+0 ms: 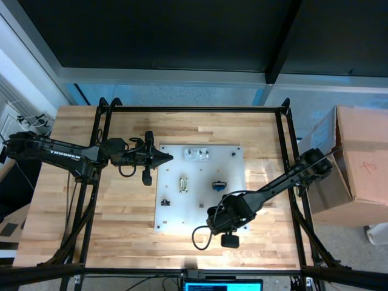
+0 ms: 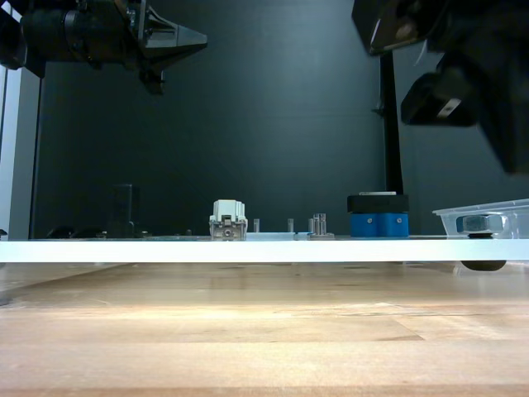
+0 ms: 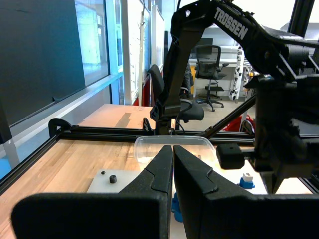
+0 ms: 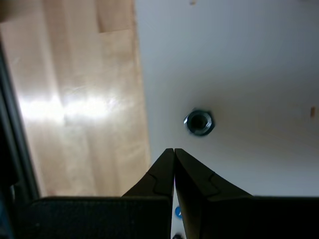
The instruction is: Unfasten the M12 nut and place it in the container
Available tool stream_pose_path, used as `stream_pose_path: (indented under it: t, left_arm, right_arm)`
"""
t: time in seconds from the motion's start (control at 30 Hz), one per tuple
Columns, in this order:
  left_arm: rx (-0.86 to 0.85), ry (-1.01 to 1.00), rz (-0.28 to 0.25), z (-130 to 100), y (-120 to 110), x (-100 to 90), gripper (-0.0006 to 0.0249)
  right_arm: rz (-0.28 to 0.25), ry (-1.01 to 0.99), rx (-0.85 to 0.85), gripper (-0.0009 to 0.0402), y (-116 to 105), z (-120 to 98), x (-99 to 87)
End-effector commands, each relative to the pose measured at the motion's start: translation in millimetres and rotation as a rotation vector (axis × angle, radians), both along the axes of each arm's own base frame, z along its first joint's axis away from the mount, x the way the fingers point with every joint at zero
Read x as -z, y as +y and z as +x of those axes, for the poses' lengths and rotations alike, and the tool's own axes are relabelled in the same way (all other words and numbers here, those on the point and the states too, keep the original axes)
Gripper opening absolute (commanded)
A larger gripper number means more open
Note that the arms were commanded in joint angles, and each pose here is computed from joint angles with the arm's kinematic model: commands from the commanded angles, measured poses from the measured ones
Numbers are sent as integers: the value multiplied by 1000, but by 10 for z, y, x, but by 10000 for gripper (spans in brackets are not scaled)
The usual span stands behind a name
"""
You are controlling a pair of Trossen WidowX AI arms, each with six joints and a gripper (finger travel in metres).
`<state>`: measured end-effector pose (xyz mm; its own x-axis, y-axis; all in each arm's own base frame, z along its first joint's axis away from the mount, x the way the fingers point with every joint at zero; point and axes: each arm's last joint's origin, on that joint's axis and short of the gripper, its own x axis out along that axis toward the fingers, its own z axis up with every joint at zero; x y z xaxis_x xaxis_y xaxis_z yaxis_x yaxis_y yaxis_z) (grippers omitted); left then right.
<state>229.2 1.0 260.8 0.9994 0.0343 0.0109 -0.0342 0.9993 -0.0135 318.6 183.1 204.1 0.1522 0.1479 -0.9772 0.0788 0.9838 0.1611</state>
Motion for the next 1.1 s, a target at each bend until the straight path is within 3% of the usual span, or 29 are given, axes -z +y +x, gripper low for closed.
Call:
stream_pose_path:
  t: [0.03,0.37,0.93,1.0,1.1]
  left_arm:
    - [0,0,0,0,0,0,0]
    - [0,0,0,0,1,0,0]
    - [0,0,0,0,0,0,0]
    - [0,0,0,0,1,0,0]
    - [0,0,0,0,0,0,0]
  right_arm:
    - [-12,7,-4,0,30,31,94]
    - [-20,14,-14,0,52,65,219]
    - [-60,10,-4,0,26,50,230]
    - [-97,3,3,0,9,41,221]
    - [-271,-40,134,0,-78,-2,158]
